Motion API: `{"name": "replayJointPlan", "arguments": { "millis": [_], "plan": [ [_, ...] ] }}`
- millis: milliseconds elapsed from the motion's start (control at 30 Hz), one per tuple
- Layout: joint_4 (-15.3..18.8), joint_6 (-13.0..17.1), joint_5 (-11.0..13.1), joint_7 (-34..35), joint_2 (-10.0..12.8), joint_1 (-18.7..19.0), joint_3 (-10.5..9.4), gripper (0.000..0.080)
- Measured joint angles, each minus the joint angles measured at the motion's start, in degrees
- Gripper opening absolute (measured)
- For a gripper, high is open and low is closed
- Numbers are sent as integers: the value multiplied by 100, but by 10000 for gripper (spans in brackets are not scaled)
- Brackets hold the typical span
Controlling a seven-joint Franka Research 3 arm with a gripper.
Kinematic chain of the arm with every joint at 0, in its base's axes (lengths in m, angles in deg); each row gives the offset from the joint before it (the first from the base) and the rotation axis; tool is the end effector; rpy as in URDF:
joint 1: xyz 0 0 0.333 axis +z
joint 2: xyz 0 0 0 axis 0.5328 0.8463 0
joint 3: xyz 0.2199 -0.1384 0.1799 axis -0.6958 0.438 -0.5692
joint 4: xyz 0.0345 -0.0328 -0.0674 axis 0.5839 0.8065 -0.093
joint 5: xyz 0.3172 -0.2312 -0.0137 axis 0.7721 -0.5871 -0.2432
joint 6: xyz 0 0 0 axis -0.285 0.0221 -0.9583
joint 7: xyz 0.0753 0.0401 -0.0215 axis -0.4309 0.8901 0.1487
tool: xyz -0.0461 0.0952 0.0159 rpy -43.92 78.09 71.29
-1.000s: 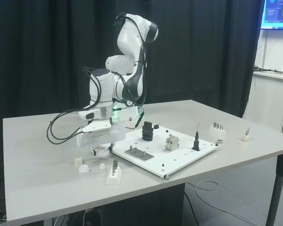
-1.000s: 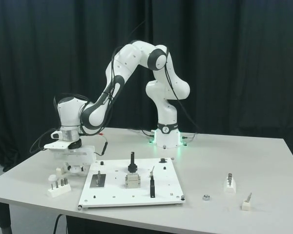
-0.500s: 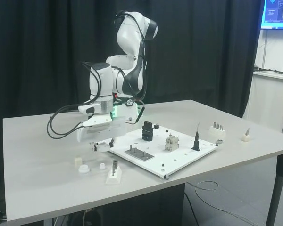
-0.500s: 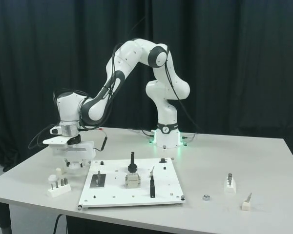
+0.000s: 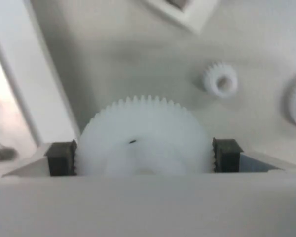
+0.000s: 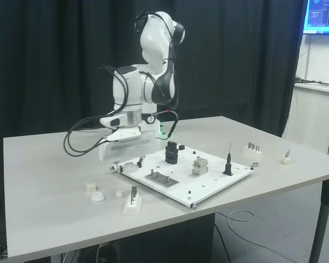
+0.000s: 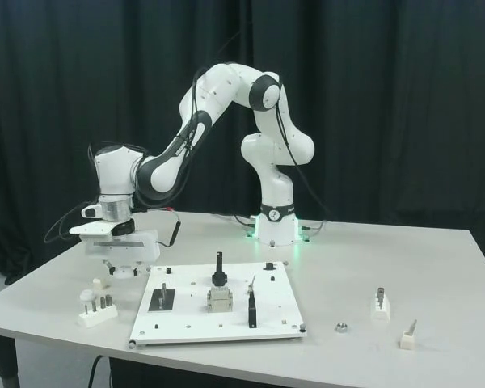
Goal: Insert large gear.
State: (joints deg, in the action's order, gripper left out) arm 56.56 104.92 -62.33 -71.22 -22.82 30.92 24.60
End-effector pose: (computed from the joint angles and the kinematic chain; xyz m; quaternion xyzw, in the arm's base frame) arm 0.5587 -0.3157 0.2543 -0.9364 0.3505 -0.0049 0.0144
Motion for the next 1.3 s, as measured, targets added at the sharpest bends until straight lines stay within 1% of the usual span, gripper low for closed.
{"name": "replayJointPlan", "arguments": {
  "millis": [167, 367, 567, 733, 1067, 1300],
  "plan": [
    [-141, -83, 9, 239, 0, 178, -15, 596],
    [-264, -87, 9, 532, 10, 400, -58, 596],
    [-314, -87, 7, 701, 44, 607, -81, 596],
    [-347, -87, 2, 807, 122, 752, -83, 596],
    [-384, -73, -21, 974, 287, 897, -160, 595],
    [-384, -52, -37, 1053, 386, 953, -165, 595]
  ]
}}
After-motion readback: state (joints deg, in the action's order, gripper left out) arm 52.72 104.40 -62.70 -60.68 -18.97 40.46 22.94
